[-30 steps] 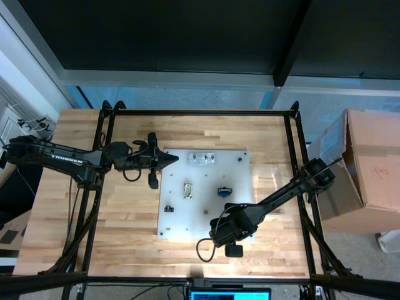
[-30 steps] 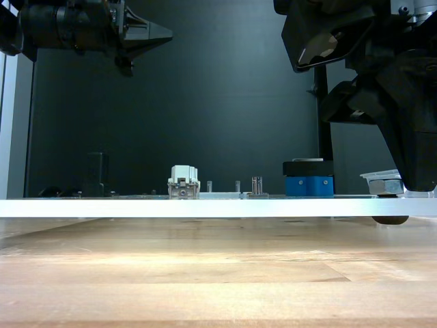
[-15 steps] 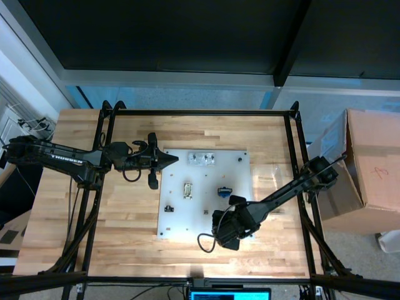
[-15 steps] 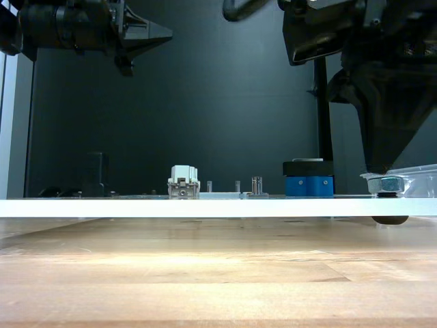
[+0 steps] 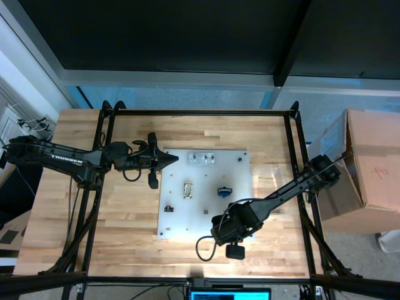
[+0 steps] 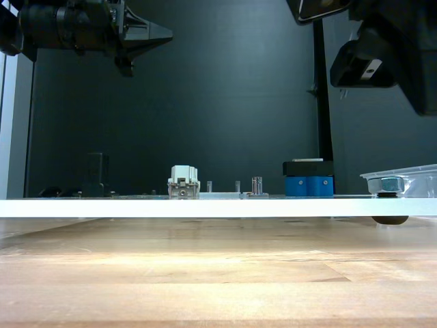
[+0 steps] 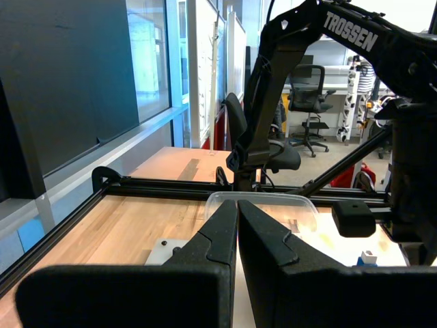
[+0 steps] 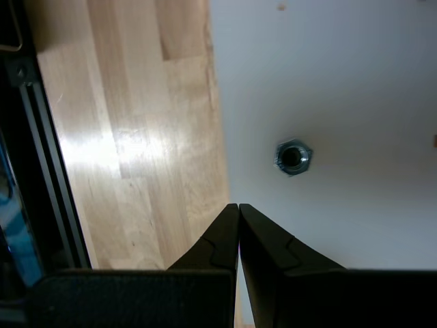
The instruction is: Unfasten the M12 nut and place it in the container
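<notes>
Right gripper (image 8: 238,207) is clenched on nothing, raised above the board's (image 8: 341,82) near right edge. Below and beside its tips, the nut (image 8: 293,157) sits on its stud (image 6: 387,195) on the board, outside the tray (image 6: 410,179). Left gripper (image 7: 237,206), also clenched empty, hovers high over the board's far left corner.

left arm (image 5: 62,159): matte black tube, carrying small white lettering, lying along the high view's left
left gripper (image 5: 174,160): black, tapering to a sharp point, showing left of centre in the high view
right arm (image 5: 287,190): slim black tube, bearing white TROSSEN lettering (image 7: 349,31)
right gripper (image 8: 238,208): black wedge fingers (image 8: 270,239) meeting along a thin seam, showing lower centre in the high view
cable (image 5: 201,247): black, looping beside the wrist
</notes>
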### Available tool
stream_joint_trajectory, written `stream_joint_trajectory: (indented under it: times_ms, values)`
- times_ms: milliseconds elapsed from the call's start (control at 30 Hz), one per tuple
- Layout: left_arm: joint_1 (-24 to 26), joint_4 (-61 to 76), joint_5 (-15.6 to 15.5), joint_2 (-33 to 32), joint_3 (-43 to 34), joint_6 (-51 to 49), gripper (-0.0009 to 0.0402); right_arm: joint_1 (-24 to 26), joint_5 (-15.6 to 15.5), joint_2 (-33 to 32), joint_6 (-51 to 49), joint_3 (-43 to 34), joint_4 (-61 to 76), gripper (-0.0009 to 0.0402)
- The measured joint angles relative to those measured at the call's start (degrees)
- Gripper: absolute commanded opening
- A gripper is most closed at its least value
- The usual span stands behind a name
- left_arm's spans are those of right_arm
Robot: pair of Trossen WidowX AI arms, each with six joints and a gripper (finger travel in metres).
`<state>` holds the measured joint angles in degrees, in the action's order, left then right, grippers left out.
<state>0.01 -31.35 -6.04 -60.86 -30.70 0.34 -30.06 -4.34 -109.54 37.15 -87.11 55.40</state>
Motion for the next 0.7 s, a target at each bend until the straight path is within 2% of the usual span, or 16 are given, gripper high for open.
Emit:
stream_joint_trajectory:
  times_ms: [367, 700]
  values:
    - [0.0, 0.0, 0.0, 0.0, 0.0, 0.0, 0.0000, 0.3, 0.5, -4.5, -3.5, 0.5, -0.8, 0.0000]
    - [0.0, 0.0, 0.0, 0.0, 0.0, 0.0, 0.0000, 0.4, 2.3, -5.0, -4.1, 1.2, -1.4, 0.0000]
